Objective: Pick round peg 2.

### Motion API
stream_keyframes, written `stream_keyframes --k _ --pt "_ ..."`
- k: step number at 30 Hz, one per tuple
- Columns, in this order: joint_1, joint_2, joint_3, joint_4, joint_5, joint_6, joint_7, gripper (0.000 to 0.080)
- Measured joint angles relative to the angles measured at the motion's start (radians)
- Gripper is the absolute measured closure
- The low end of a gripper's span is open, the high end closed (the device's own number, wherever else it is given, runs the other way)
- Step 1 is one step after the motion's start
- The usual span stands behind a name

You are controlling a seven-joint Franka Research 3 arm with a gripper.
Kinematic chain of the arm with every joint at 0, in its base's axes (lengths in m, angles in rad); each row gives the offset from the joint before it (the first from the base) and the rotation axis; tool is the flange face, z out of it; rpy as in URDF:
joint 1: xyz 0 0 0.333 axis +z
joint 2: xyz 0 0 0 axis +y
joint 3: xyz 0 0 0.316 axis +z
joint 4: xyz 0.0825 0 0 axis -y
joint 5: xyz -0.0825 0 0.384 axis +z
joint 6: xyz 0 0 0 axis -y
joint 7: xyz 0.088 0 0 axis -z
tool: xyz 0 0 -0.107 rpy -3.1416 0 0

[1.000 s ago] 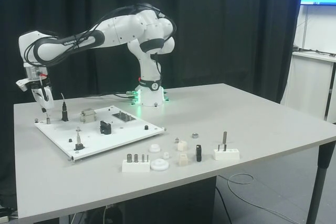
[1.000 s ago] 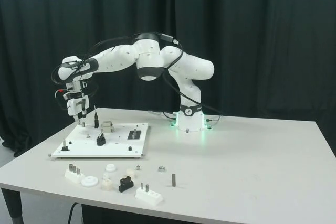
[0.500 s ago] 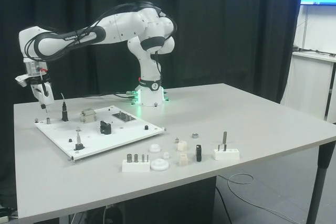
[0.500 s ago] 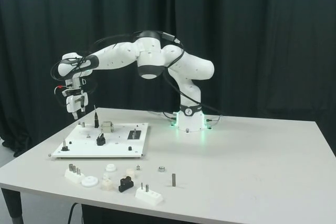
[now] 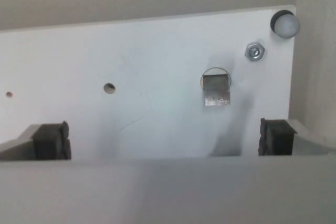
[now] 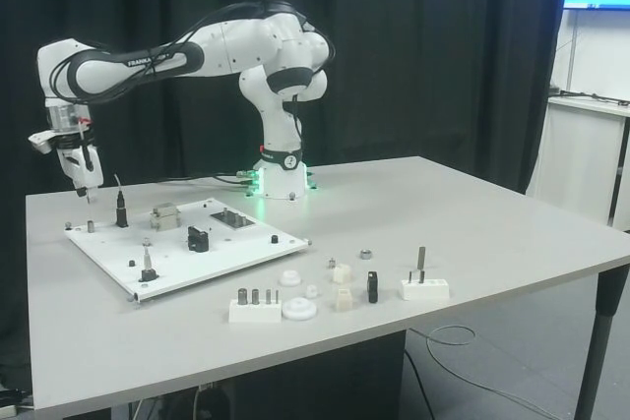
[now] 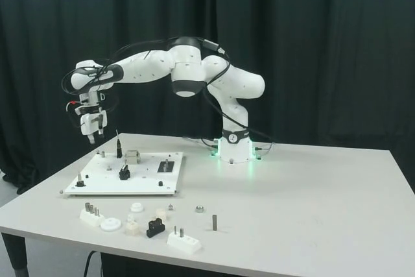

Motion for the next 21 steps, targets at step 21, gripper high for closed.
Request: stream_keyframes --k 21 --pt "0.034 0.0 -0.045 0.007 0.002 -0.014 0.006 0.0003"
